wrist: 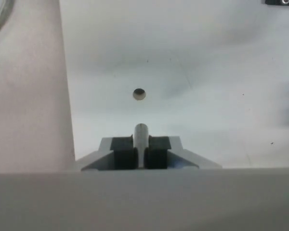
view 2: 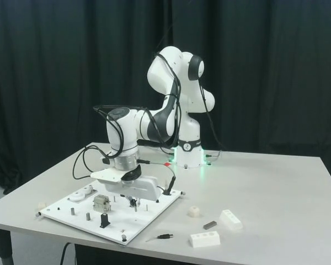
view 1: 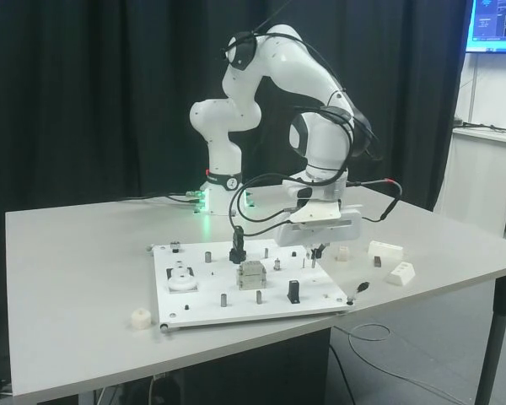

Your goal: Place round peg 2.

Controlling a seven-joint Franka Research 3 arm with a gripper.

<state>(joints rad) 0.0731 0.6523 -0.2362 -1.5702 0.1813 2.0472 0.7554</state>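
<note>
The gripper (wrist: 140, 153) pinches the peg (wrist: 141, 136) between its black pads (wrist: 124, 153), low over the white board (view 1: 312, 287) near its edge away from the arm's base, with the peg's free end hanging close above the board. In the wrist view a small round hole (wrist: 139, 94) shows in the board just ahead of the peg's tip, apart from it, so the peg is not yet over its seat. The main risk, as I judge it, is a descent begun while the tip is off the hole's centre: the tip would land on the flat board, and the peg could slide up between the pads or tilt in the grasp. A peg held slightly off plumb would catch on the hole's rim and jam. Opening before the peg is seated would let it fall and roll off among the other pins (view 1: 276, 263). The peg's long axis runs along the fingers, close to upright in the room views, its free end pointing down at the board; any slight lean I cannot tell.
</note>
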